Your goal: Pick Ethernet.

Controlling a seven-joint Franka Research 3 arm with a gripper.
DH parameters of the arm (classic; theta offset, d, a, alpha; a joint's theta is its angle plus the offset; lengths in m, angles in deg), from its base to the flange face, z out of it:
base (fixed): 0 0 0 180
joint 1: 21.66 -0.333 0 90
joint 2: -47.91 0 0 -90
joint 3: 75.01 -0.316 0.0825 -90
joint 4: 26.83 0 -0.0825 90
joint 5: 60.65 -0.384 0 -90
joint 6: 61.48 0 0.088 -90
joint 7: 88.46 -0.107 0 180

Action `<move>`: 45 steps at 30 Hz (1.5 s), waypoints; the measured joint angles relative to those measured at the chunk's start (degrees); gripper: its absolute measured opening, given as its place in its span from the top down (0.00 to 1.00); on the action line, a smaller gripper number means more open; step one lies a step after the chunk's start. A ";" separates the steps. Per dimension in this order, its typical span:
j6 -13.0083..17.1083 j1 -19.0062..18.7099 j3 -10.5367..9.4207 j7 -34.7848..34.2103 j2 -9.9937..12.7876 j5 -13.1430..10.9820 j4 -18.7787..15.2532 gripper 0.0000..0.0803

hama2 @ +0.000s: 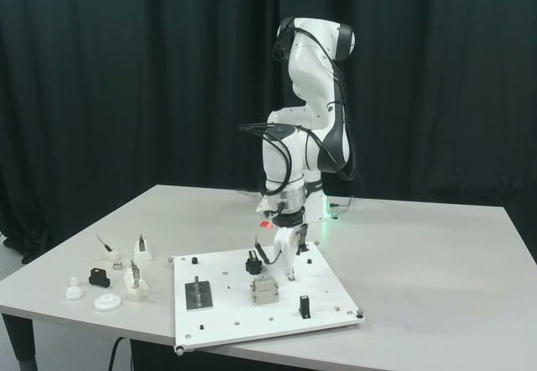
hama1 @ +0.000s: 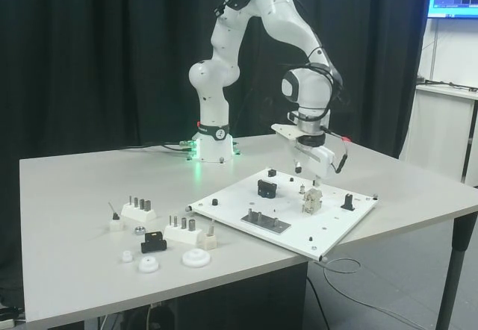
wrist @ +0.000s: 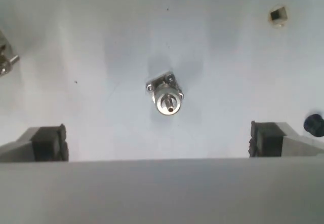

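My gripper (wrist: 157,142) hangs open above the white board (hama1: 328,233), with nothing between its black pads (wrist: 48,143). Straight below it, in the wrist view, stands a small metal connector (wrist: 166,95) with a round tip. A small square socket with a dark opening (wrist: 277,15) sits further off on the board. I cannot tell which part is the Ethernet piece. In the first room view the gripper (hama1: 305,169) hovers over the board's far side, behind a grey-white block (hama1: 311,201). In the second room view the gripper (hama2: 285,272) is beside a black block (hama2: 252,263).
The board also carries a black block (hama1: 267,188), a black upright piece (hama1: 348,201) and a grey plate with pegs (hama1: 264,222). Loose white holders (hama1: 138,209), a black piece (hama1: 153,242) and white round parts (hama1: 196,257) lie on the table's left. The arm's base (hama1: 212,139) stands behind.
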 joint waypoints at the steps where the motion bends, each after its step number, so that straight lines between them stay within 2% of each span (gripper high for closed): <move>1: -0.23 -0.08 0.11 0.00 0.00 0.06 0.14 0.01; 14: -2.21 -0.30 0.68 0.00 0.00 1.47 1.40 0.00; 31: -3.42 -0.30 0.95 0.01 -0.05 5.01 2.77 0.00; 45: -5.12 -0.27 2.19 0.03 -0.86 9.48 3.88 0.00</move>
